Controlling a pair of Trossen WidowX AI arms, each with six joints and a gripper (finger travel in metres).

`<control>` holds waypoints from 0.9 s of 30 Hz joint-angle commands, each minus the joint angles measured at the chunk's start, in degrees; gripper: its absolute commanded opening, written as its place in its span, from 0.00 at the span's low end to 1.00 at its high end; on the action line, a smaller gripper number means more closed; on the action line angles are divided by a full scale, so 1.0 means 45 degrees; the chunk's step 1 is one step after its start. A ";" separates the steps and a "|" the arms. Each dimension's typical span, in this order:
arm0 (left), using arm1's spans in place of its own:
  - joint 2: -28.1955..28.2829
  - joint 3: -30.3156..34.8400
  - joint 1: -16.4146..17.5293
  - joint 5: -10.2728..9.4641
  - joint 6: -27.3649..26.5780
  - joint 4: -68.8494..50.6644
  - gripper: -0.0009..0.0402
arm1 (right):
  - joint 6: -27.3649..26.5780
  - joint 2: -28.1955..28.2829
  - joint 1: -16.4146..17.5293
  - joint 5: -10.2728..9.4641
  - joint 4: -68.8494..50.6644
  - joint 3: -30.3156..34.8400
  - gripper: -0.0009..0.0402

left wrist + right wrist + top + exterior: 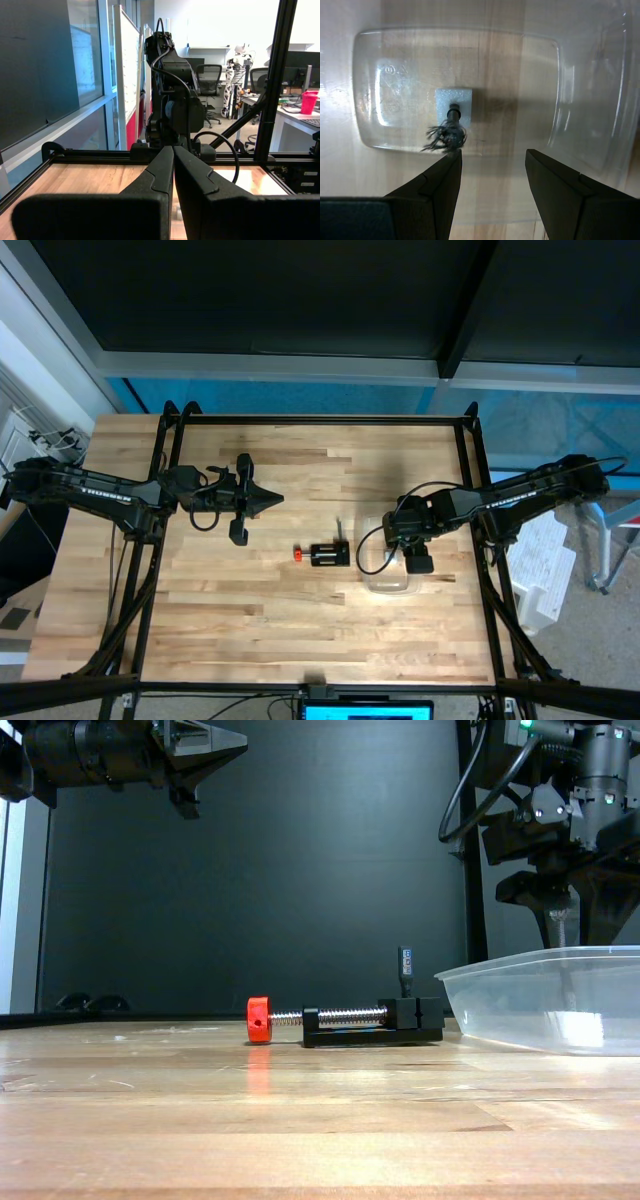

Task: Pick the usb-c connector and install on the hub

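Observation:
The hub lies on the table's middle as a black block with an orange-red tip and a thin dark pin standing up. The usb-c connector, a slim dark plug with frayed strands, stands on a small white-grey square inside the clear tray. My right gripper hangs open above the tray, apart from the connector. Far to the left, high over the table, my left gripper is shut and holds nothing.
The clear plastic tray sits just right of the hub, its wall close to the hub's end. A black frame borders the tabletop. Bare wood lies in front of the hub.

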 commanded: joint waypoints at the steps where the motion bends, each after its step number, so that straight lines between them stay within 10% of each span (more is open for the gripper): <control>1: 0.0005 0.0005 0.0005 0.0000 0.0000 0.0000 0.02 | 0.0024 -0.0010 0.0121 0.0000 -0.0364 0.0267 0.45; 27: 0.0005 0.0005 0.0005 0.0000 0.0000 0.0000 0.02 | 0.0967 -0.0291 0.0801 0.0034 -0.0928 0.0923 0.45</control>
